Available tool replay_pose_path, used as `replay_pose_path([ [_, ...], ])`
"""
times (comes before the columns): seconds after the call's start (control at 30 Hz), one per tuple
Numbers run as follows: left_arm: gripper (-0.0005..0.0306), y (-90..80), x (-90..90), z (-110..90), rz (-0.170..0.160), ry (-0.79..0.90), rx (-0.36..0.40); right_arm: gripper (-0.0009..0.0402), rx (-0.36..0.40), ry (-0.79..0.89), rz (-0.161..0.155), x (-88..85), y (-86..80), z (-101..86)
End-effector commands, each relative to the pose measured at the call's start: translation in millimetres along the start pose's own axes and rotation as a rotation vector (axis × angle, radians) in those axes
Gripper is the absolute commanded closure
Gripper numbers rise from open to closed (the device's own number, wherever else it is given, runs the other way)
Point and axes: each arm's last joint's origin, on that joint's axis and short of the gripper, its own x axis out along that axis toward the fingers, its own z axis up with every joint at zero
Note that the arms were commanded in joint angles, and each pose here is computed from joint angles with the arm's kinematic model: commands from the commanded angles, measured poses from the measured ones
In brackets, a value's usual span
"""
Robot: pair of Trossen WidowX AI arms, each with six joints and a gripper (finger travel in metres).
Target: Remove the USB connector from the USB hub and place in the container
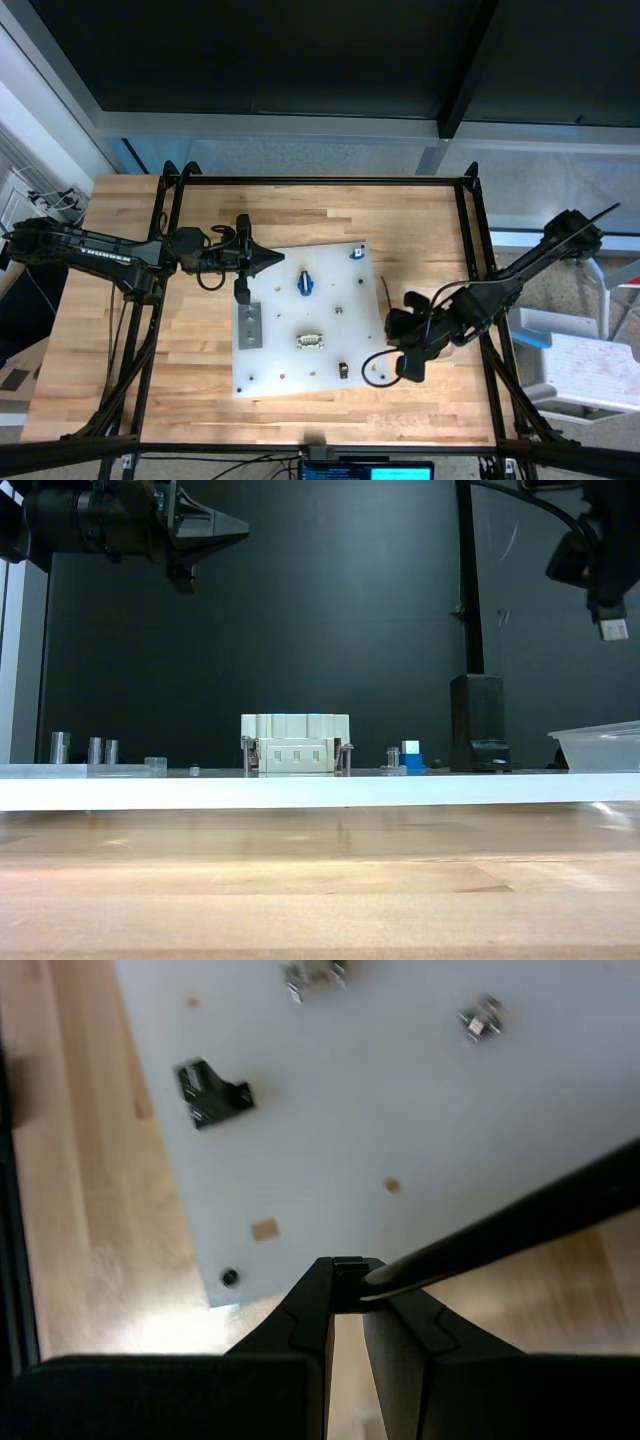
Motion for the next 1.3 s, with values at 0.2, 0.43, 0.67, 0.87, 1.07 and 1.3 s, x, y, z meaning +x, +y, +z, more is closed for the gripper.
replay_pose_path([
  [0.2, 0.03, 0.0, 0.0, 0, 0.0, 0.0, 0.0, 0.0393, 0.069, 0.023, -0.018, -4.7, -19.3, -17.9],
  [0.43, 0.03, 0.0, 0.0, 0, 0.0, 0.0, 0.0, 0.0393, 0.108, 0.057, -0.025, -9.6, -31.7, -29.5],
  [0.67, 0.03, 0.0, 0.0, 0, 0.0, 0.0, 0.0, 0.0393, 0.123, 0.091, -0.066, -16.5, -42.8, -37.9],
  [0.87, 0.03, 0.0, 0.0, 0, 0.0, 0.0, 0.0, 0.0393, 0.171, 0.124, -0.054, -14.9, -51.8, -48.5],
  [1.07, 0.03, 0.1, 0.0, 0, 0.0, 0.0, 0.0, 0.0393, 0.197, 0.141, -0.051, -13.0, -57.6, -55.4],
  [1.3, 0.03, 0.1, 0.0, 0, 0.0, 0.0, 0.0, 0.0393, 0.223, 0.188, -0.035, -7.9, -62.6, -64.2],
])
